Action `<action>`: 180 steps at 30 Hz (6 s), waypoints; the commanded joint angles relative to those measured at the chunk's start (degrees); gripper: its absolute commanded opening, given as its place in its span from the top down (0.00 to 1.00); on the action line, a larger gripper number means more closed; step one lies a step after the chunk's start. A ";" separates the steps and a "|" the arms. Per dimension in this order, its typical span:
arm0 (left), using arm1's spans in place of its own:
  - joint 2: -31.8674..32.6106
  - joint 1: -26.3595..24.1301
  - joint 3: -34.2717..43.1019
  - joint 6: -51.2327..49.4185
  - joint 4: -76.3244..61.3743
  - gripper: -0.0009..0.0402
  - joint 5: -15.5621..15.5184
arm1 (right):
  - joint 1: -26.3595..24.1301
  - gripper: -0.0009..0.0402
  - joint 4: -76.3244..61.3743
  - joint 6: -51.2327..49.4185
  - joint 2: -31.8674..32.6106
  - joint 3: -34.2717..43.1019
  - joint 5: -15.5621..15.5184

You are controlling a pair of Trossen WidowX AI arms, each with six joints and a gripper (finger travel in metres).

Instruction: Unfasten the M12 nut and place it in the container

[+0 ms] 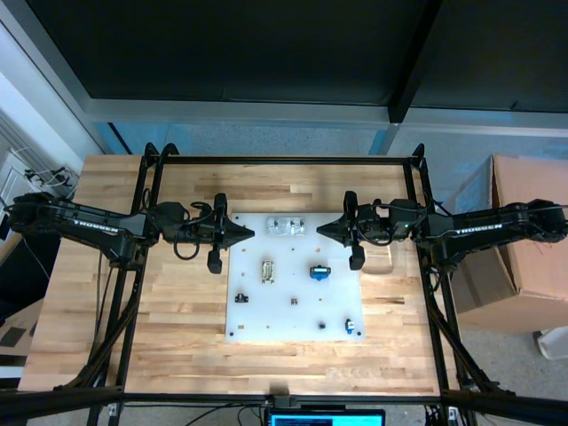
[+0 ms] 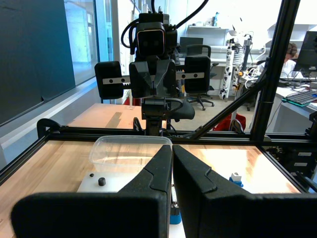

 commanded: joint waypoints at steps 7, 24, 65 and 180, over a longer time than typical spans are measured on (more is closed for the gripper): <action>0.02 0.00 0.00 0.00 0.00 0.98 0.00 | 0.17 0.98 1.11 -2.84 0.11 0.11 1.33; 0.02 0.00 0.00 0.00 0.00 0.98 0.00 | 8.87 0.98 -37.35 7.26 2.93 12.79 2.56; 0.02 0.00 0.00 0.00 0.00 0.98 0.00 | 27.10 0.53 -92.61 37.99 44.17 57.07 2.51; 0.02 0.00 0.00 0.00 0.00 0.98 0.00 | 29.57 0.75 -88.02 6.40 48.48 55.08 1.68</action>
